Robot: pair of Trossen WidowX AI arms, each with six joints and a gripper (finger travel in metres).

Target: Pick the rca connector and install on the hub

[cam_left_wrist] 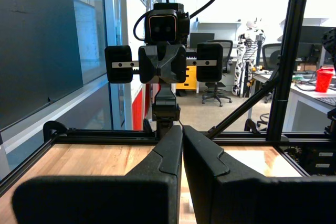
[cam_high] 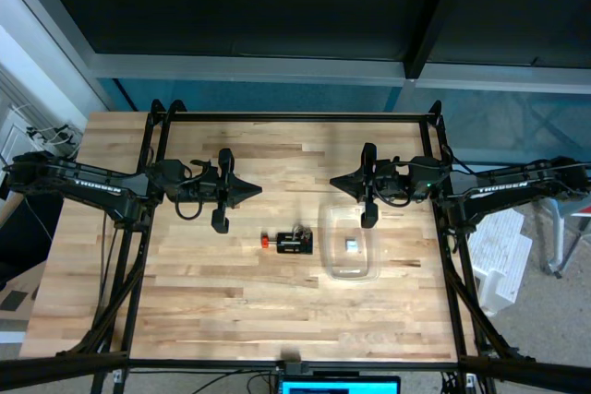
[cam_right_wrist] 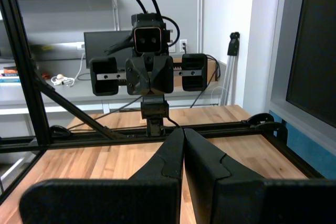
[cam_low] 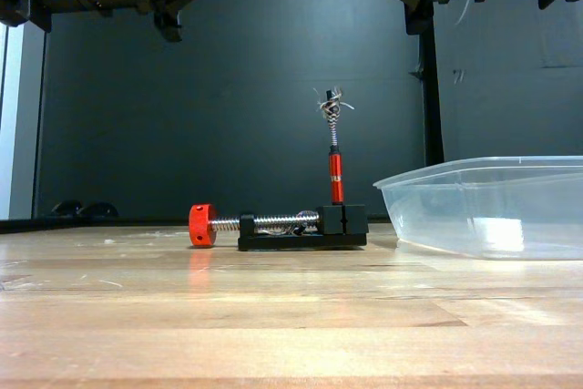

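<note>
Both the left claw (cam_high: 256, 191) and the right claw (cam_high: 334, 182) were held fully closed and empty, high over the worktop (cam_high: 185, 274). The red connector (cam_low: 335, 175) was seated upright on the black vise (cam_low: 301, 230), braided cable (cam_low: 332, 120) rising free, just left of the clear tray (cam_low: 474, 198).

A pale wooden table (cam_high: 231, 302) fills the scene, with a black metal frame (cam_high: 295, 116) running round its edges. A screen lit blue (cam_high: 339, 385) sits at the table's near edge. A white stack of papers or boxes (cam_high: 499, 260) lies on the floor off the table's right side, and a tangle of cables (cam_high: 42, 136) hangs by its far left corner. Past the table's right side stand an office chair (cam_left_wrist: 214, 85), a yellow cabinet (cam_left_wrist: 188, 80) and a red container (cam_left_wrist: 324, 80). Past its left side a dark monitor (cam_right_wrist: 105, 45) stands on a grey desk.
</note>
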